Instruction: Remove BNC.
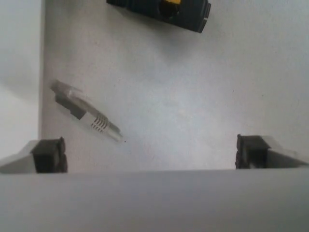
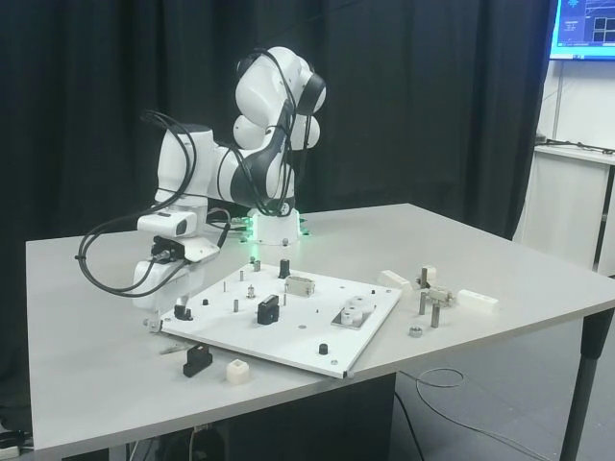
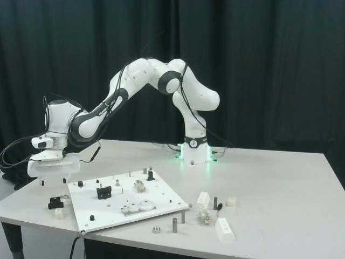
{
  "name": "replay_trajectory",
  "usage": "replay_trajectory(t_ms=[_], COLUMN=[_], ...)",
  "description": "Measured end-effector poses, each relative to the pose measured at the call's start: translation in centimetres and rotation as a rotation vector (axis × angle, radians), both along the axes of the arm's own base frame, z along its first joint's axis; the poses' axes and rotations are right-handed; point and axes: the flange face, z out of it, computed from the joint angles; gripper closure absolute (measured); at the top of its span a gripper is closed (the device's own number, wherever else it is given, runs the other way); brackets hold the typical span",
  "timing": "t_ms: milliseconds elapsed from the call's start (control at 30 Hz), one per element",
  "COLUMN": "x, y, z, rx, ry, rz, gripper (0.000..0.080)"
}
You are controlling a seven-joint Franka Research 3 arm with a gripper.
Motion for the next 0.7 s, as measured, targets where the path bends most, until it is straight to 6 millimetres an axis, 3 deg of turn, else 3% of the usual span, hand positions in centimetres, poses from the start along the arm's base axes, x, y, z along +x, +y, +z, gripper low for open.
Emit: replay_trajectory(t_ms=[33,700], x=[0.01,0.35], y=[0.00,0.02], z=[0.02,0.57], rx=[0.000,0.006], ry=[0.000,0.000], rz=[0.000,0.004], gripper=[0.0035,0.0003])
